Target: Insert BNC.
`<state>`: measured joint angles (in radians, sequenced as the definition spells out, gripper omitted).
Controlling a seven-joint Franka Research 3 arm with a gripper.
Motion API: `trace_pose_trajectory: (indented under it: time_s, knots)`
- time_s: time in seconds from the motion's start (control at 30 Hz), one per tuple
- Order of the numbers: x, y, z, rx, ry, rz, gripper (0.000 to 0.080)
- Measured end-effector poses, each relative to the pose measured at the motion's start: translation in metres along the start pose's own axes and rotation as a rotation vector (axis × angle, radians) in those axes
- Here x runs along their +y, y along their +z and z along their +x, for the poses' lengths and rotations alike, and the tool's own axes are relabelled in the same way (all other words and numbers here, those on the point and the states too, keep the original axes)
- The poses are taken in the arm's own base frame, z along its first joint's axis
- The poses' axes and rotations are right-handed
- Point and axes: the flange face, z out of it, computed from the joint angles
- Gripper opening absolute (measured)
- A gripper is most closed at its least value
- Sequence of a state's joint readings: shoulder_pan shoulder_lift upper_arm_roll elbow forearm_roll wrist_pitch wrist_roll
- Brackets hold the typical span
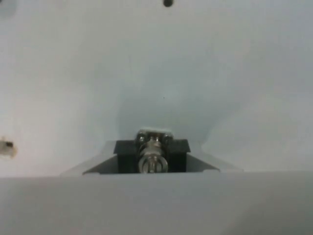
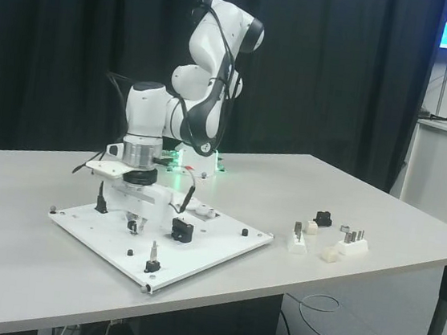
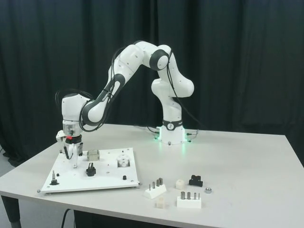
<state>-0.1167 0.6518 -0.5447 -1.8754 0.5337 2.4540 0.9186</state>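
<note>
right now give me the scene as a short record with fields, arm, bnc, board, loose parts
arm: white Franka arm, bent down over the white board
gripper: gripper low over the board's far side from the base
bnc: BNC connector held between the fingers, pointing down, above the board
board fixtures: black holder, upright pin mount near the corner
loose parts: small white blocks with pins and a black piece on the grey table, beside the board
</note>
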Motion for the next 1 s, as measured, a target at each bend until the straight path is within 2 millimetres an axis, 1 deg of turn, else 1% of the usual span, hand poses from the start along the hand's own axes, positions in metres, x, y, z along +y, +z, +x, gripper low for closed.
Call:
trace_pose_trajectory:
  time_s: [0.67,1.0]
  knots:
    - [-0.0015,0.0003,-0.0031,0.021,0.363,-0.007,0.0121]
    - [-0.0016,0.0002,-0.0028,0.022,0.485,-0.006,0.0121]
